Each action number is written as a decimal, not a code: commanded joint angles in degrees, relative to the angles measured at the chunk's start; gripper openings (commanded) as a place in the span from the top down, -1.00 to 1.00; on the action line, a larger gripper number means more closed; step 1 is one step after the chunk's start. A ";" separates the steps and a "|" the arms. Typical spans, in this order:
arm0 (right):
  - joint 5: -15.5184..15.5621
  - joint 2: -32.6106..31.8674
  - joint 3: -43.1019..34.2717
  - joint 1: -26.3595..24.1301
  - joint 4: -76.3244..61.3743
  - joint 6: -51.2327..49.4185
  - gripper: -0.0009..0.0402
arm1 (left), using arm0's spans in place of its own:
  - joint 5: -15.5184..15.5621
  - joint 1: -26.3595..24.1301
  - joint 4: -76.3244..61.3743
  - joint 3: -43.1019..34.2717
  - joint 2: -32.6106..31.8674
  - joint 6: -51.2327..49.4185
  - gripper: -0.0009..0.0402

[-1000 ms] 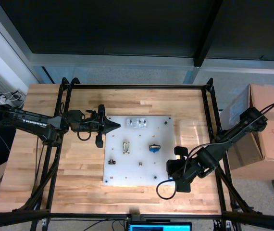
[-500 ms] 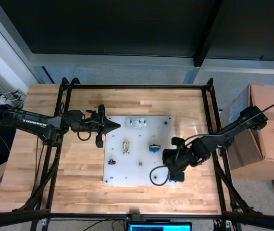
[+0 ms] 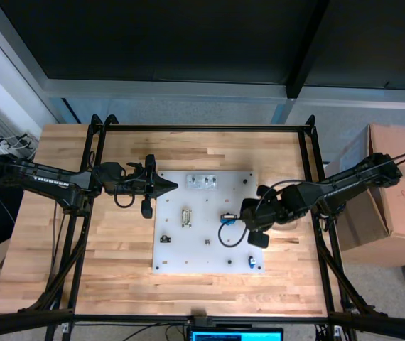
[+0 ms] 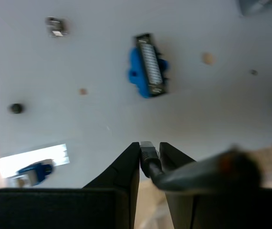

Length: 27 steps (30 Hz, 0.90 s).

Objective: Remove the RJ45 connector from the taskboard and place in the container

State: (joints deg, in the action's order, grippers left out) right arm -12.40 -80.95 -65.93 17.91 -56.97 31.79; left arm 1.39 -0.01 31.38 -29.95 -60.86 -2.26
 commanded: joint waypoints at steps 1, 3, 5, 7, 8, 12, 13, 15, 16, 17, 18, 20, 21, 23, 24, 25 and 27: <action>-0.02 1.49 1.81 -1.84 0.07 0.31 0.56 | -0.02 0.00 0.02 0.00 0.00 0.02 0.96; 0.00 2.27 2.49 -2.91 0.09 0.31 0.48 | -0.02 0.02 0.02 0.00 0.00 0.02 0.96; -0.07 3.02 2.95 -4.00 0.09 0.26 0.37 | -0.02 0.02 0.00 0.00 0.00 0.00 0.96; -0.04 3.96 3.61 -5.07 0.11 0.22 0.26 | -0.02 0.00 0.02 0.00 0.00 0.02 0.96; -0.07 4.39 4.02 -5.57 0.13 0.13 0.20 | -0.02 0.02 0.02 0.00 0.00 0.02 0.96; -0.02 6.47 5.84 -7.23 0.04 -0.42 0.00 | -0.02 0.02 0.00 0.00 0.00 0.02 0.96; -0.02 7.04 6.25 -7.54 0.00 -0.57 -0.04 | -0.02 0.00 0.00 0.00 0.00 0.00 0.96; -0.02 8.24 6.93 -7.93 -0.42 -0.57 -0.11 | -0.02 0.02 0.02 0.00 0.00 0.02 0.96; -0.07 8.70 7.28 -8.07 -0.76 -0.55 -0.14 | -0.02 0.00 0.02 0.00 0.00 0.00 0.96; -0.04 9.25 7.65 -8.26 -1.16 -0.44 -0.17 | -0.02 0.00 0.02 0.00 0.00 0.02 0.96; -0.04 9.84 8.09 -8.35 -1.51 -0.11 -0.19 | -0.02 0.02 0.02 0.00 0.00 0.00 0.96; -0.04 10.93 9.25 -8.41 -1.77 0.31 -0.21 | -0.02 0.00 0.02 0.00 0.00 0.00 0.96; -0.04 11.54 9.84 -8.41 -1.90 0.42 -0.22 | -0.02 0.02 0.02 0.00 0.00 0.02 0.96; -0.04 12.50 10.71 -8.41 -2.36 0.79 -0.21 | -0.02 0.00 0.02 0.00 0.00 0.02 0.96; -0.04 12.81 10.95 -8.41 -2.45 0.81 -0.21 | -0.02 0.02 0.02 0.00 0.00 0.02 0.96; -0.04 13.05 11.06 -8.39 -2.43 0.81 -0.21 | -0.02 0.02 0.02 0.00 0.00 0.02 0.96; -0.04 13.16 11.02 -8.39 -2.38 0.81 -0.20 | -0.02 0.02 0.02 0.00 0.00 0.02 0.96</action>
State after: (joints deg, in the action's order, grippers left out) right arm -12.43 -67.81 -54.87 9.47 -59.35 32.51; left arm 1.37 -0.01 31.38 -29.95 -60.86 -2.26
